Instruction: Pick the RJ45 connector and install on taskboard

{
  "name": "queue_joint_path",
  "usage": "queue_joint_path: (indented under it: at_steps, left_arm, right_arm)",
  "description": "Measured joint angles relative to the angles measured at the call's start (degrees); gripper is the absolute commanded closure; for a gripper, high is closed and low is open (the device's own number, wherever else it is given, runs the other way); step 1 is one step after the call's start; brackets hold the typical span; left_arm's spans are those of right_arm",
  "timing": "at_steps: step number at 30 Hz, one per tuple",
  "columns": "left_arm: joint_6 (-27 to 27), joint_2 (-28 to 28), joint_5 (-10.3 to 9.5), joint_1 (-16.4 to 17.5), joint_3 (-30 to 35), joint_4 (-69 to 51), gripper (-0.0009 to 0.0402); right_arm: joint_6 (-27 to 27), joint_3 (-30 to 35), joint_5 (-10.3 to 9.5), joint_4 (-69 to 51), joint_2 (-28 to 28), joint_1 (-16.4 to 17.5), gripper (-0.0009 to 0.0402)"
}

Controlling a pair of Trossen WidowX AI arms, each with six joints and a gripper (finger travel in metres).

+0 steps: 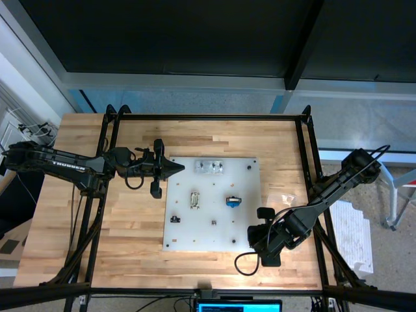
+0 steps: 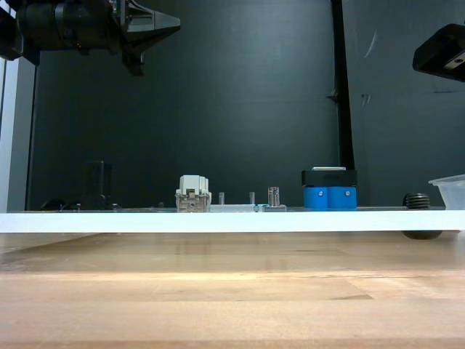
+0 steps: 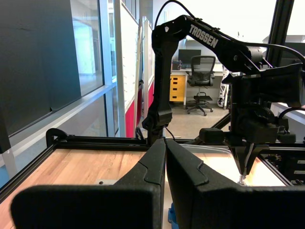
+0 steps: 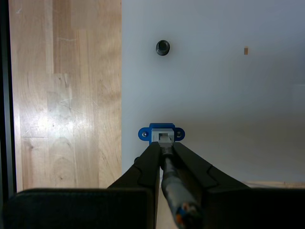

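Inside the right pincer (image 4: 163, 147) sits the RJ45 connector (image 4: 167, 164), blue socket (image 4: 161, 127) on the taskboard (image 4: 228, 95) just ahead; left pincer (image 3: 165, 143), tips together, faces the TROSSEN-lettered right arm (image 3: 209, 37).

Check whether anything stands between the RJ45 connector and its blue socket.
Nothing visible does. The right end effector, over the taskboard, grips the RJ45 connector, whose tip meets the blue socket. The left end effector hangs shut above the board's left edge.
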Motion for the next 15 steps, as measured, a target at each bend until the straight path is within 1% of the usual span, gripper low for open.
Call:
queue_joint_path:
  at_steps: [15]
  left_arm:
    - [0.0,0.0,0.0,0.0,0.0,0.0,0.0393]
  right_arm:
    - [-0.4,-0.2,0.2,0.5,0.0,-0.1,0.0393]
